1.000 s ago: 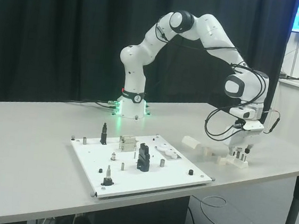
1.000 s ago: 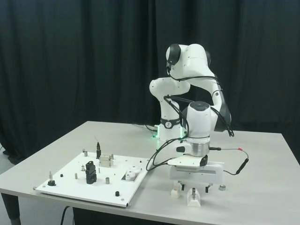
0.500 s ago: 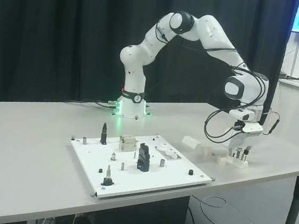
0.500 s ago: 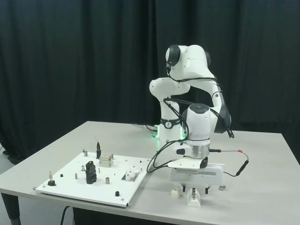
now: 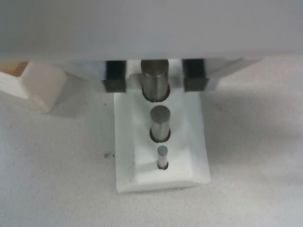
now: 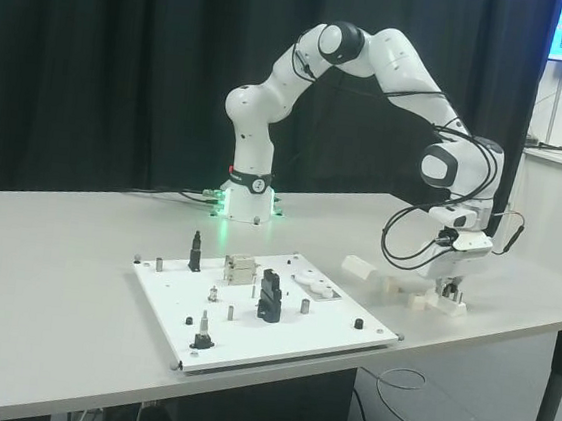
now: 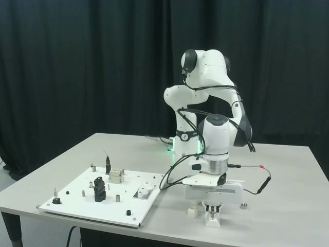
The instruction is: Pick round peg 3.
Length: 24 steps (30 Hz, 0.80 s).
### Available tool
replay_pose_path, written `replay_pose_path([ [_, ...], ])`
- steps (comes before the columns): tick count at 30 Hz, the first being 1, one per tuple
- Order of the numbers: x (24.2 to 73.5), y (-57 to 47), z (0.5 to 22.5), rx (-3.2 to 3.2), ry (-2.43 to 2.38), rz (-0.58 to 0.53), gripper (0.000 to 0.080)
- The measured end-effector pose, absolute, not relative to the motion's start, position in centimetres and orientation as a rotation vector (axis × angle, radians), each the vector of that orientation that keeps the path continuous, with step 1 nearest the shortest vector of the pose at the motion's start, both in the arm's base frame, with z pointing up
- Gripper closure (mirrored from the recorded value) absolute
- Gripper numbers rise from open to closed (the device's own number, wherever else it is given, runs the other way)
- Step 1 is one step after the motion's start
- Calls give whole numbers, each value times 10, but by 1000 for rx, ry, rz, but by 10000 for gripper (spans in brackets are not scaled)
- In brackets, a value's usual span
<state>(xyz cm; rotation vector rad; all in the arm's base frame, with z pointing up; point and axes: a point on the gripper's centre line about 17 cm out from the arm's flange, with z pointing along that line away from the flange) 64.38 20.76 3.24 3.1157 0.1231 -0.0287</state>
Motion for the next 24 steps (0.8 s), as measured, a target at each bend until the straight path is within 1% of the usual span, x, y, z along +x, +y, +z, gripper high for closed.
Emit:
replay_pose_path([
  [8,645,210,34,3119,125,-24,436],
  [9,645,210,34,3120,125,-24,691],
  [18,645,214,40,3124,110,-42,691],
  [24,644,218,49,3126,105,-75,691],
])
